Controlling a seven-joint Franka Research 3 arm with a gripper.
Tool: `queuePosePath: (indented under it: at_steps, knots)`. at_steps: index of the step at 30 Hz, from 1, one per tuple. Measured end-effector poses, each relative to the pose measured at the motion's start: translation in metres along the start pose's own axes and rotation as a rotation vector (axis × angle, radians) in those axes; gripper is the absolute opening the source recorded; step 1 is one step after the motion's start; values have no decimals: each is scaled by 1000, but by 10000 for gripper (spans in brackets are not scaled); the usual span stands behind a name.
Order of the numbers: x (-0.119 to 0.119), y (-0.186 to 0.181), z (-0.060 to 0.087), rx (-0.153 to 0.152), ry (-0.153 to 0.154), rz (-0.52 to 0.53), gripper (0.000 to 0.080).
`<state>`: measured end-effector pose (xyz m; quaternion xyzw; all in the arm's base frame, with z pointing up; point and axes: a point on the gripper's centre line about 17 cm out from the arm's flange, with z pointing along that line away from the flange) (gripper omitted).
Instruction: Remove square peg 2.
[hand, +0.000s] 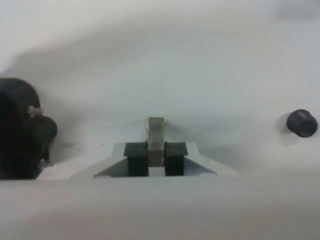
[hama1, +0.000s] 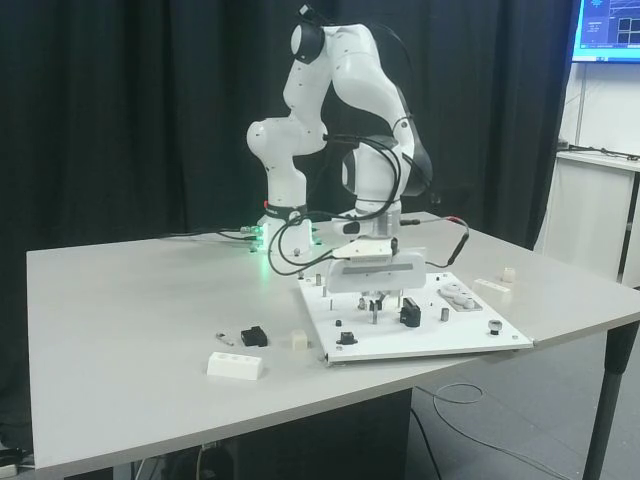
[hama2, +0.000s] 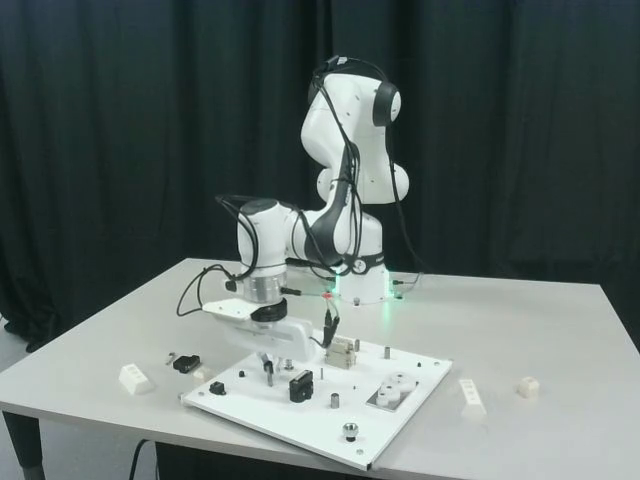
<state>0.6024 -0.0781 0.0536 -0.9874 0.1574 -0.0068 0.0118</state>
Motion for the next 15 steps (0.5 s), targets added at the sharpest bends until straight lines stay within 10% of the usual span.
queuePosePath:
  at_steps: [15]
  knots:
    - [-3,9,-34,-2,-24,-15,65]
